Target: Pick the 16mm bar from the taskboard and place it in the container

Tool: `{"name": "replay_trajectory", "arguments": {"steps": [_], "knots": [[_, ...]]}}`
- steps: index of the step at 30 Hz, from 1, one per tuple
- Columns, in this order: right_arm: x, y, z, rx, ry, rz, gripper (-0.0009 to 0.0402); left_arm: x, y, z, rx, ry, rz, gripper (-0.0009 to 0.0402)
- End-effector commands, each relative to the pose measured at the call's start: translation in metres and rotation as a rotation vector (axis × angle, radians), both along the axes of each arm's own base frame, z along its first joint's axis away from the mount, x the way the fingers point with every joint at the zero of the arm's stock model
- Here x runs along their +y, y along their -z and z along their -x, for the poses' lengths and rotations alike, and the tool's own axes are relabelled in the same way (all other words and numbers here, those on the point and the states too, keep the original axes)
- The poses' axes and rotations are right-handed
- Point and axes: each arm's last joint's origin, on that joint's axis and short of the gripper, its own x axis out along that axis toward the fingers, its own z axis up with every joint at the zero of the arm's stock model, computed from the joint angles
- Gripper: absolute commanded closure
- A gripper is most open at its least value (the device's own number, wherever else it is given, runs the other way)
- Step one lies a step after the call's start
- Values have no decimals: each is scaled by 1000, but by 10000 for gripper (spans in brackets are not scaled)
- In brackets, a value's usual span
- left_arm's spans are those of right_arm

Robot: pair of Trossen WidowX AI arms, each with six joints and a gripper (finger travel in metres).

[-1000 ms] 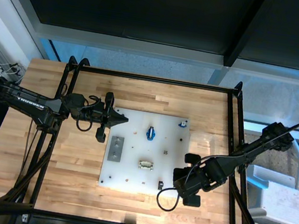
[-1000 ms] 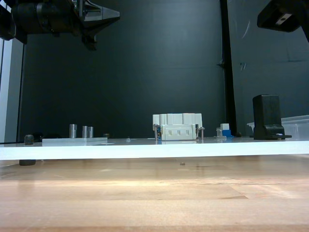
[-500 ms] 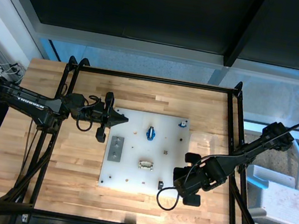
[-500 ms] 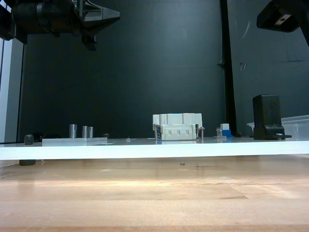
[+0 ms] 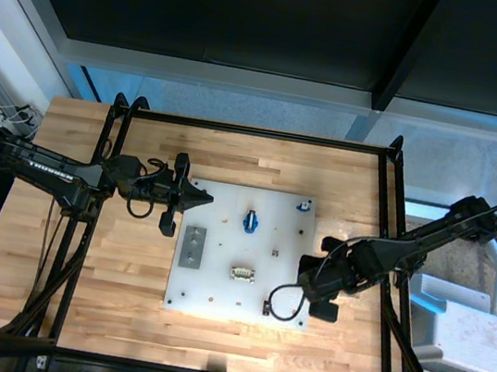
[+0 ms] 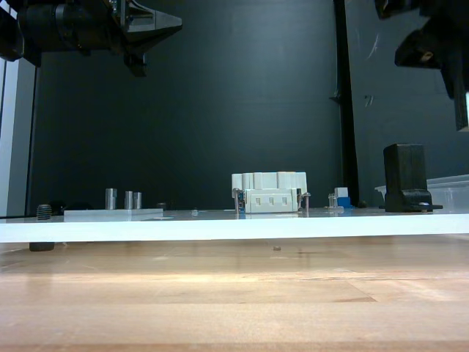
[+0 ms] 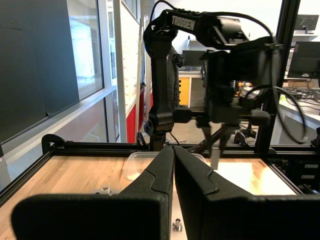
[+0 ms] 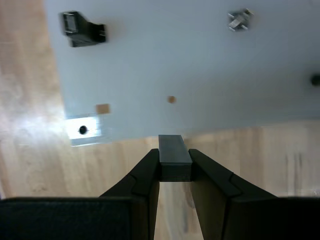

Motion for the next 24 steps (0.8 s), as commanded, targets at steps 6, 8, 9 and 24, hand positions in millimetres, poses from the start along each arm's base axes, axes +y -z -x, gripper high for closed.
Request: {"name": "replay_trajectory", "arguments": {"steps": [6, 8, 9, 24], "knots": [[-32, 11, 19, 5, 97, 0, 393, 0, 0, 0, -1, 0, 0, 393], [-40, 14, 23, 7, 123, 1, 393, 0, 0, 0, -1, 0, 0, 393], [-43, 15, 25, 8, 137, 1, 393, 0, 0, 0, -1, 0, 0, 393], [-89, 45, 49, 46, 349, 8, 393, 0, 0, 0, -1, 0, 0, 393]]}}
